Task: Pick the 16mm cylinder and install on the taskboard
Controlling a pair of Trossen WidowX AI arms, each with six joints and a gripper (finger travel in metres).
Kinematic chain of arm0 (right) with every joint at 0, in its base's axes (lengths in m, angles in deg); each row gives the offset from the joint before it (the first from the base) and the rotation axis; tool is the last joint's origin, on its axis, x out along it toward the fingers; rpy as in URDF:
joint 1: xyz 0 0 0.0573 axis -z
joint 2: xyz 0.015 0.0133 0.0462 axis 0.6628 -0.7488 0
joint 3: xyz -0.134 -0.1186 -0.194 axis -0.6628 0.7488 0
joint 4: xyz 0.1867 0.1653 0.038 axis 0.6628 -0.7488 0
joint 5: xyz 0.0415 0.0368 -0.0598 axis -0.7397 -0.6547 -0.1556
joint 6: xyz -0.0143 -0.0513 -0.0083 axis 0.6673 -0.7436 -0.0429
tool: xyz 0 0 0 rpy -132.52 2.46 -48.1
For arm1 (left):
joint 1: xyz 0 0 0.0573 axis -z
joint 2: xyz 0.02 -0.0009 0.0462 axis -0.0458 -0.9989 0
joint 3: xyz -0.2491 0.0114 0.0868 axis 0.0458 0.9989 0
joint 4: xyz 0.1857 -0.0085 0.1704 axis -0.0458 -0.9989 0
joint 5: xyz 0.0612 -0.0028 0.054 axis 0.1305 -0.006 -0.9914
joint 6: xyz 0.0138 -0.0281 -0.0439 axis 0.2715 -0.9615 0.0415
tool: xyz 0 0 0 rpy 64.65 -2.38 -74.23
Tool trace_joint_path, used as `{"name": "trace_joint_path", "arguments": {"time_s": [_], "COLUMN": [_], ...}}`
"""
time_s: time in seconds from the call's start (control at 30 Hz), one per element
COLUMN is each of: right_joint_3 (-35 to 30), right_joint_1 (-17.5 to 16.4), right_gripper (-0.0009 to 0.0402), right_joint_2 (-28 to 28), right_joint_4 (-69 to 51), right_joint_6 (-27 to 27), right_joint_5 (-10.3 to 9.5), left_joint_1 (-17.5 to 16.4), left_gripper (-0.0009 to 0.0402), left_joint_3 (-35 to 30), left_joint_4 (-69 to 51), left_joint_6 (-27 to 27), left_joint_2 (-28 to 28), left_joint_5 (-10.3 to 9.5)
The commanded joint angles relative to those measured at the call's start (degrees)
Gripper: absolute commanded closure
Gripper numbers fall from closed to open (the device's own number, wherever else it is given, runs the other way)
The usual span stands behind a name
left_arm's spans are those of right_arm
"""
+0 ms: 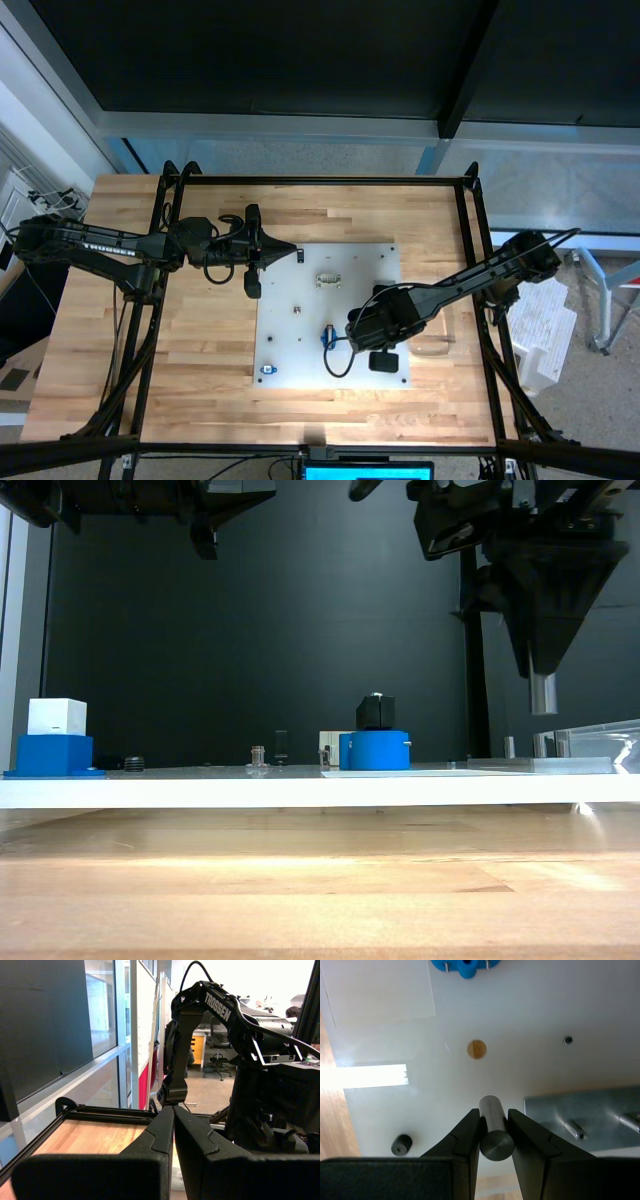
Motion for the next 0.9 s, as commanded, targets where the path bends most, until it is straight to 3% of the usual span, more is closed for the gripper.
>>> {"name": "trace_joint_path", "arguments": {"time_s": [0.03, 0.37, 0.9], "right_joint_3": [-1.5, -4.8, -4.7], "right_joint_1": [0.1, 0.2, 0.9], "right_gripper": [0.0381, 0.0381, 0.0381], "right_joint_2": [-1.3, -4.5, -5.4], "right_joint_4": [0.1, 0.1, 1.4], "right_joint_6": [0.0, -0.3, -1.1], "right_joint_5": [0.07, 0.07, 0.09], "left_joint_1": [0.0, 0.0, 0.0], "left_gripper": [0.0393, 0.0393, 0.0393], "left_joint_3": [0.0, 0.0, 0.0], "left_joint_4": [0.0, 0.0, 0.0], "left_joint_6": [0.0, 0.0, 0.0], "left_joint_2": [0.0, 0.0, 0.0], "left_joint_5": [0.00, 0.00, 0.00]}}
